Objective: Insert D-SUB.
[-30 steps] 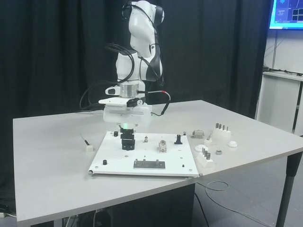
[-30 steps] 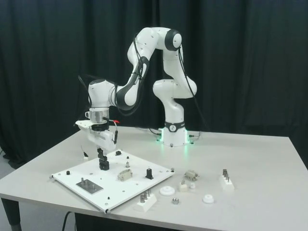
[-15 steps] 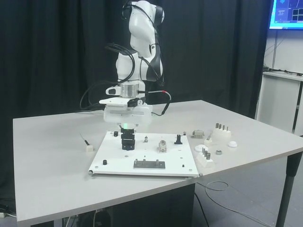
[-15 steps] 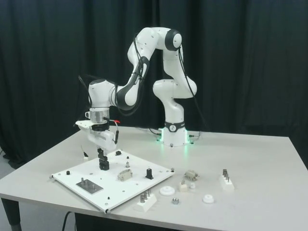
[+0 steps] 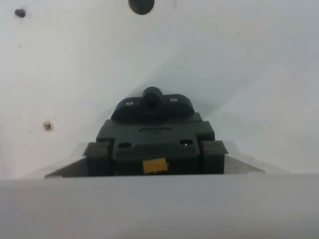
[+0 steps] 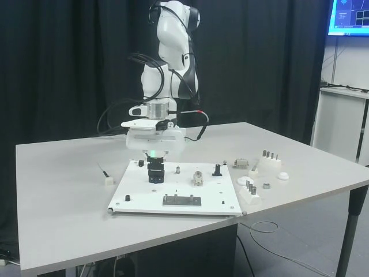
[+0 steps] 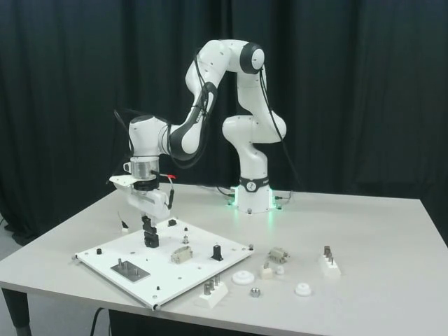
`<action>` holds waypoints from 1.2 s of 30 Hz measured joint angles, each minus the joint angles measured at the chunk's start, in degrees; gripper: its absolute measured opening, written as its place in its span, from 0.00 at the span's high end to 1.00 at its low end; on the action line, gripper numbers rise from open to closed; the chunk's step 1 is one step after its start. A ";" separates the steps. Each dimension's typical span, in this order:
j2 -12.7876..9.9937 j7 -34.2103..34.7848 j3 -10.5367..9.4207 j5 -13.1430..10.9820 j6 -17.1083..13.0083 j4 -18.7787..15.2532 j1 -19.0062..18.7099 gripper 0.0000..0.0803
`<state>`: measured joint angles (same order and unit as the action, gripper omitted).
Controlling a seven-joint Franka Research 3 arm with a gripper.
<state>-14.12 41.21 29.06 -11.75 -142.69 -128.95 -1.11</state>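
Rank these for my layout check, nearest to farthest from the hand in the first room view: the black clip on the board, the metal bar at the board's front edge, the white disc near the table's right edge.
1. Metal bar, in front of the hand.
2. Black clip, toward the board's right side.
3. White disc, off the board, far right.
Bar and clip are close; the bar looks slightly nearer.

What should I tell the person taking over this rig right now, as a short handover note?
Hand: down over the white board, shut on the black connector part; the wrist view shows a finger on each side of it.
Things: the part sits at the board surface, back left area in the first room view. A metal connector stands alone mid-board. Another connector lies off the board on the grey table, near the white fixtures.
Done: the part is gripped and brought to the board.
Left: whether it is fully seated cannot be told; check seating, then release and lift away.
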 joint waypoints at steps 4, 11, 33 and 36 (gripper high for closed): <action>0.01 -0.24 0.00 0.00 0.03 0.00 0.00 0.53; 0.02 -0.55 0.00 0.00 0.07 0.00 0.00 0.53; 0.02 -1.08 -0.02 0.00 0.10 0.00 -0.03 0.53; 0.03 -1.08 -0.05 -0.02 0.10 0.00 -0.05 0.53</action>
<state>-14.08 40.14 29.01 -11.77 -142.59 -128.95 -1.16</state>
